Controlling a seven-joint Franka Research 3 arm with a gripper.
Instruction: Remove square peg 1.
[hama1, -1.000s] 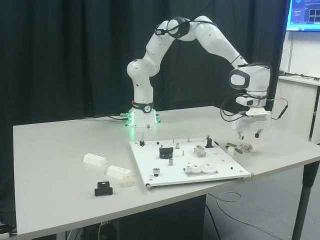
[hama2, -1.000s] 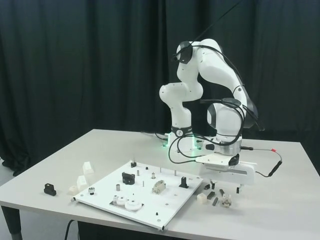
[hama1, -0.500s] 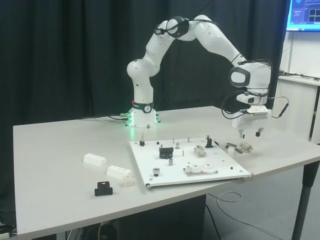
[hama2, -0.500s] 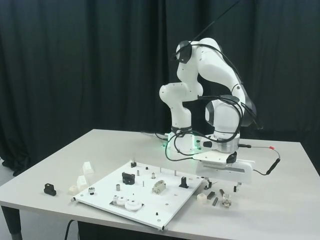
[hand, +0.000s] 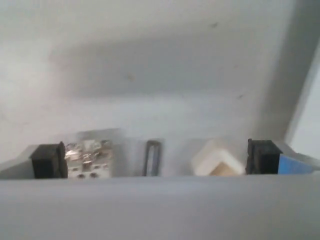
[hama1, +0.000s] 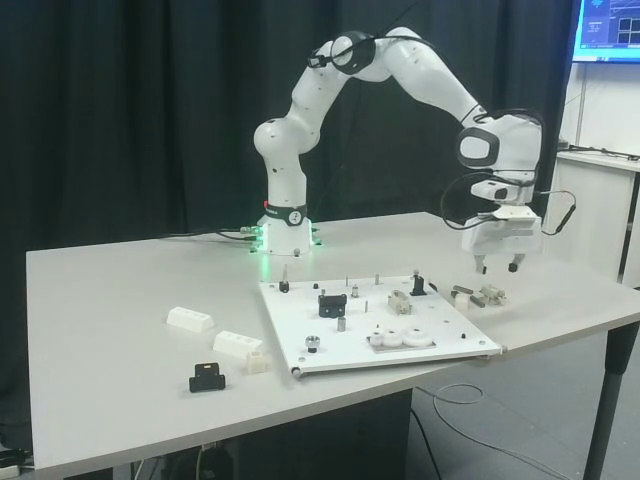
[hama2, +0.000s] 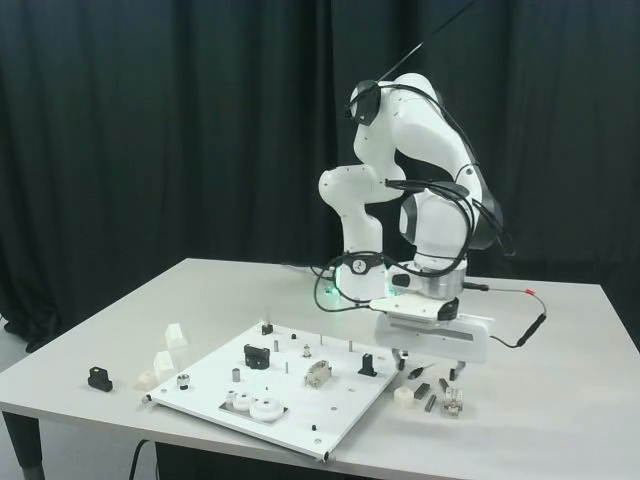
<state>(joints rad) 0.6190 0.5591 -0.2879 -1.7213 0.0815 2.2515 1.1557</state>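
My gripper (hama1: 497, 263) hangs open and holds nothing, a little above a cluster of loose parts on the table just past the white board's (hama1: 300, 335) right edge. In the second room view the gripper (hama2: 427, 366) is over a white cube (hama2: 403, 396), small black pegs (hama2: 422, 390) and a metallic part (hama2: 452, 403). In the wrist view the black fingertips (hand: 47, 161) stand wide apart. Between them lie the metallic part (hand: 90, 159), a slim grey peg (hand: 152, 157) and the white cube (hand: 215, 162). I cannot tell which piece is square peg 1.
The board (hama2: 330, 412) carries several small fixtures, two white gears (hama1: 402, 339) and a black bracket (hama1: 331, 303). White blocks (hama1: 189, 318) (hama1: 238, 345) and a black clip (hama1: 206, 376) lie left of the board. The arm's base (hama1: 285, 225) stands behind it.
The gripper has risen from just above the loose parts and shifted slightly toward the board. It stayed open and empty. The parts have not moved.
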